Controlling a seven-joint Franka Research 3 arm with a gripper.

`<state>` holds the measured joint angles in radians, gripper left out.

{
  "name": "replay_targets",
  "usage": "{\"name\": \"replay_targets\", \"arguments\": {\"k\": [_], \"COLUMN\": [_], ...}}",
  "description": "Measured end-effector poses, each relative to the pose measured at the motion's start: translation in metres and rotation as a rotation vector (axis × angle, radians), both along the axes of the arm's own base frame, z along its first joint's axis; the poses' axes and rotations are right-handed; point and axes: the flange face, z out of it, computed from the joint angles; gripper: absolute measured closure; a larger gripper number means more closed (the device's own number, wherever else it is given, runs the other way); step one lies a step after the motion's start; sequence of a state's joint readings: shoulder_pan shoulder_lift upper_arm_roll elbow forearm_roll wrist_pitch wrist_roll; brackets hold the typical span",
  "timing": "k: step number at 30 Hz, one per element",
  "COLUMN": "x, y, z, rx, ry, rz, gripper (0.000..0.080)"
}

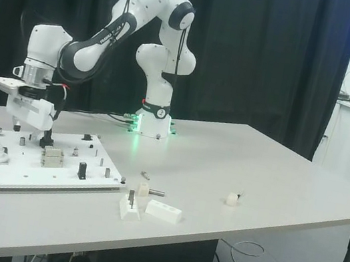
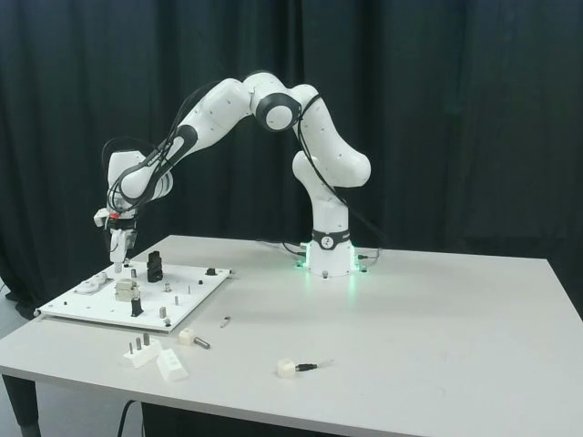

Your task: Pick square peg 3.

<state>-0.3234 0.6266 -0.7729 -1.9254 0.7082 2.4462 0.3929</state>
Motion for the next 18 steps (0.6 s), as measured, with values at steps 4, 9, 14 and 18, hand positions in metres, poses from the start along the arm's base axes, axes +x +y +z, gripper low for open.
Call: {"name": "replay_targets", "arguments": {"k": [4, 9, 14, 18], "x": [0.003, 0.006, 0.009, 0.010], "y": [-0.001, -0.001, -0.002, -0.002], "z": [0.005, 0.010, 0.016, 0.021], "rx": [-0.002, -0.001, 0.001, 0.007], "ry": [-0.007, -0.011, -0.017, -0.020], "rz": [0.005, 0.014, 0.023, 0.030], "gripper": [0.0003, 0.0003, 0.0003, 0.0003]}}
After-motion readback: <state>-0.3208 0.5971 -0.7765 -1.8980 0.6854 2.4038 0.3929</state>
